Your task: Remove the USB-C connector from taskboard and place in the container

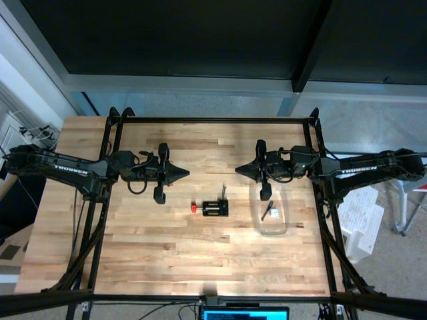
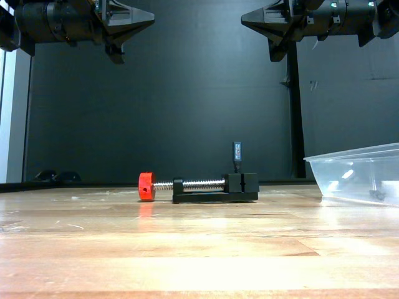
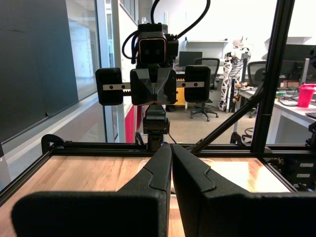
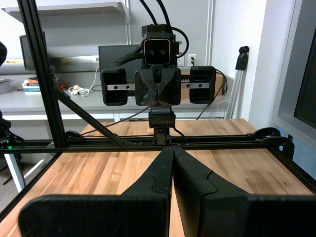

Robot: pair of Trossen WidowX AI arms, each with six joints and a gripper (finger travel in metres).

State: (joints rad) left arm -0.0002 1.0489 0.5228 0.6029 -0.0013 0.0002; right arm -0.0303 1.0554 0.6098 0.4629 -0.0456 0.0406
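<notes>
Reading left to right: left gripper (image 1: pixel 185 173) hangs high at centre-left of the high view, fingers pinched fully together and empty. The taskboard (image 1: pixel 215 209) sits mid-frame on the wooden table (image 1: pixel 167 267). It's a black block with a bare threaded screw and a red-orange knob (image 1: pixel 194 207) at its left end. The USB-C connector (image 2: pixel 237 154) is probably the thin dark stick standing upright from the board's right end, still seated, though a similar dark stick (image 1: pixel 267 211) lies in the container (image 1: pixel 283 227). The container is a clear, glossy, round-cornered tray. Right gripper (image 1: pixel 240 171) hangs centre-right, pinched fully together and empty. Both sit raised, likely to leave the board reachable.
</notes>
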